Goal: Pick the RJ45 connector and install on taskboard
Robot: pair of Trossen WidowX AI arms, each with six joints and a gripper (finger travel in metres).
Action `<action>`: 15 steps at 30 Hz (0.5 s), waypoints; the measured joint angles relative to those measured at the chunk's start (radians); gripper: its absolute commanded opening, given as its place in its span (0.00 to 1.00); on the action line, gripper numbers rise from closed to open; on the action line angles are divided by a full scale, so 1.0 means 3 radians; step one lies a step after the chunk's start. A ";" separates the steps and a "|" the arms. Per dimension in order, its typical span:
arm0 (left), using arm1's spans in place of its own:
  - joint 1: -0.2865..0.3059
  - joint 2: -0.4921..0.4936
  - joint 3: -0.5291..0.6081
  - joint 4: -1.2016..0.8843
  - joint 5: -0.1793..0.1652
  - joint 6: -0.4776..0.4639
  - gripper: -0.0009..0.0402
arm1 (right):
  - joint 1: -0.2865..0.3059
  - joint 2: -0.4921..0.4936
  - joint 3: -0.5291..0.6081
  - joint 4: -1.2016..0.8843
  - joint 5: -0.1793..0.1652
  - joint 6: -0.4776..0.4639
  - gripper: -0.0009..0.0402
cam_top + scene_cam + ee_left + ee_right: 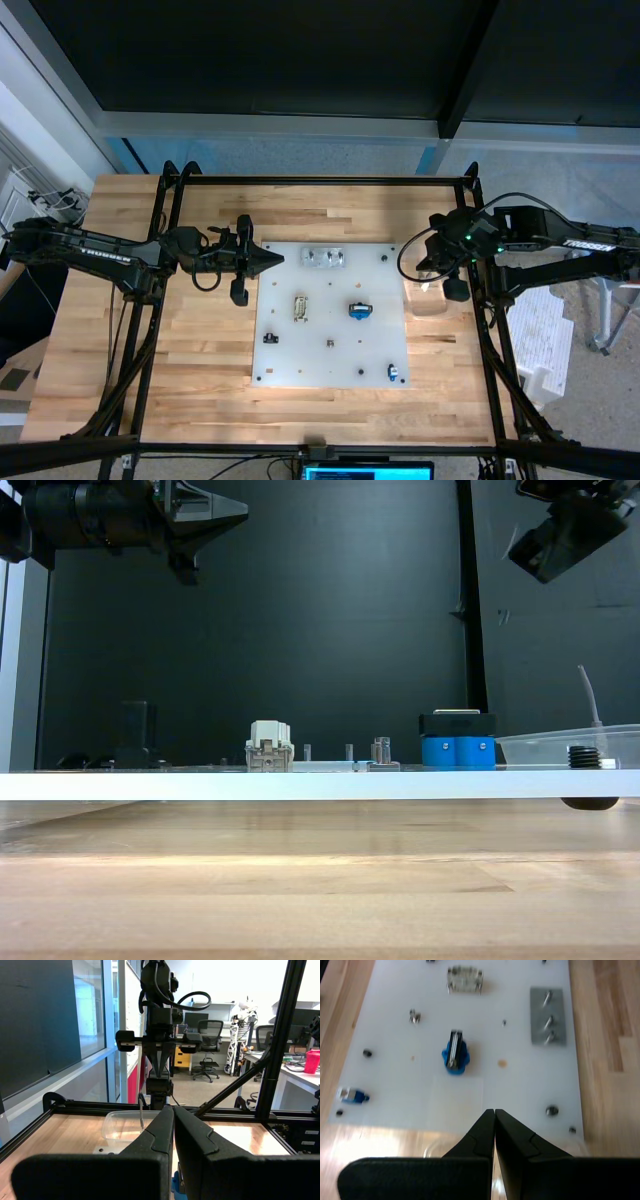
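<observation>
Fingers (155, 1136) pressed together: left gripper (279, 259) above taskboard (330, 372) edge, right gripper (494, 1111) over tray (416, 311), contents unclear.

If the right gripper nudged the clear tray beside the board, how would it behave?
The tray looks thin, clear plastic: likely light, sliding easily on the wood. Its walls may flex if pinched. The right gripper, shut, hangs above it; the left gripper, shut, hangs over the board's left edge.

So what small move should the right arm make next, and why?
Probably open the right gripper: it hangs over the clear tray beside the taskboard, shut and holding nothing, and must open before picking. The RJ45 connector is not discernible. The left gripper, shut, hangs over the taskboard's left edge.
</observation>
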 measured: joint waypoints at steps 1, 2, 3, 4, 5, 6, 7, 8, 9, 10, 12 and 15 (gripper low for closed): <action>0.0001 0.0000 0.0000 0.0001 0.0000 0.0001 0.02 | 0.0000 0.0000 0.0037 -0.0075 -0.0001 0.0000 0.02; 0.0001 0.0000 0.0000 0.0001 0.0000 0.0001 0.02 | -0.0005 0.0000 0.0076 -0.0155 -0.0001 -0.0001 0.02; 0.0001 0.0000 -0.0001 0.0000 0.0000 0.0000 0.02 | -0.0017 0.0000 0.0123 -0.0242 -0.0003 -0.0017 0.02; 0.0001 0.0000 0.0000 0.0000 0.0001 0.0000 0.02 | -0.0037 -0.0005 0.0175 -0.0334 -0.0003 -0.0041 0.02; 0.0001 0.0000 0.0000 0.0001 0.0001 0.0000 0.02 | -0.0066 -0.0006 0.0229 -0.0439 -0.0004 -0.0075 0.02; 0.0000 0.0000 0.0000 0.0001 0.0000 0.0001 0.02 | -0.0097 -0.0006 0.0284 -0.0559 -0.0003 -0.0114 0.02; 0.0001 0.0000 -0.0001 0.0001 0.0000 0.0001 0.02 | -0.0130 -0.0003 0.0331 -0.0687 -0.0003 -0.0168 0.02; 0.0000 0.0000 -0.0001 0.0000 0.0001 0.0000 0.02 | -0.0165 0.0003 0.0366 -0.0802 -0.0003 -0.0217 0.02; 0.0001 0.0000 0.0000 0.0000 0.0001 0.0001 0.02 | -0.0197 0.0011 0.0395 -0.0912 -0.0001 -0.0266 0.02; 0.0001 0.0000 -0.0001 0.0001 0.0000 0.0000 0.02 | -0.0230 0.0018 0.0413 -0.0999 -0.0003 -0.0299 0.02; 0.0001 0.0000 0.0000 0.0000 0.0001 0.0000 0.02 | -0.0308 0.0025 0.0441 -0.1144 -0.0018 -0.0346 0.02; 0.0001 0.0000 -0.0001 0.0001 0.0000 0.0000 0.02 | -0.0448 0.0039 0.0470 -0.1293 -0.0075 -0.0453 0.02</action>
